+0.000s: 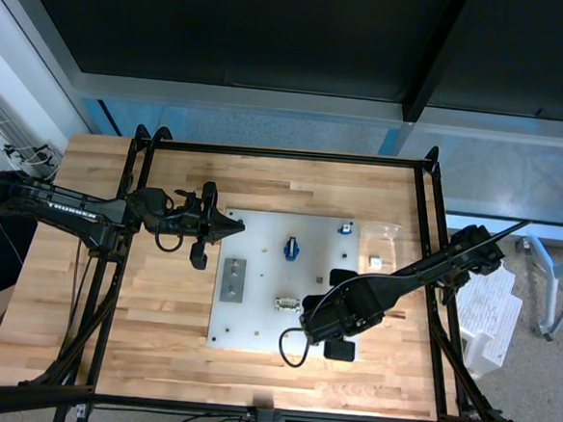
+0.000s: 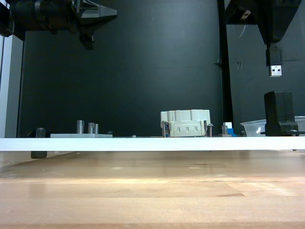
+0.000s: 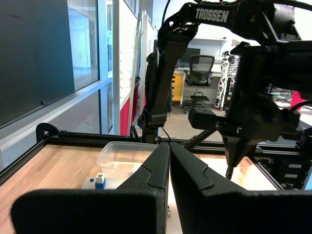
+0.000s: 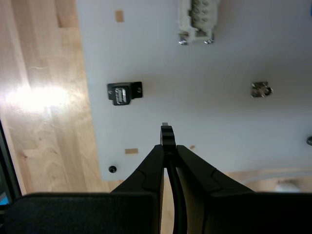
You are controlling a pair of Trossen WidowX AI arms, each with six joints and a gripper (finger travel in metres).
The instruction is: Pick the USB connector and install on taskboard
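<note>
My right gripper (image 1: 314,321) hangs over the near right part of the white taskboard (image 1: 254,320), shut on the USB connector (image 4: 167,134). In the low view the USB connector (image 2: 274,63) points its metal plug straight down, a short gap above the black socket (image 2: 280,114). Seen from the right wrist, the socket (image 4: 124,92) lies off to one side of the plug tip, not under it. The connector's black cable (image 1: 286,349) loops off the board's near edge. My left gripper (image 1: 234,227) is shut and empty, held high at the board's far left corner.
The board carries a blue knob (image 1: 291,248), a grey block (image 1: 232,278) and a beige multi-pin connector (image 1: 288,305). A clear plastic tray (image 1: 381,242) stands just beyond the board's far right corner. A black frame runs around the wooden table (image 1: 82,294).
</note>
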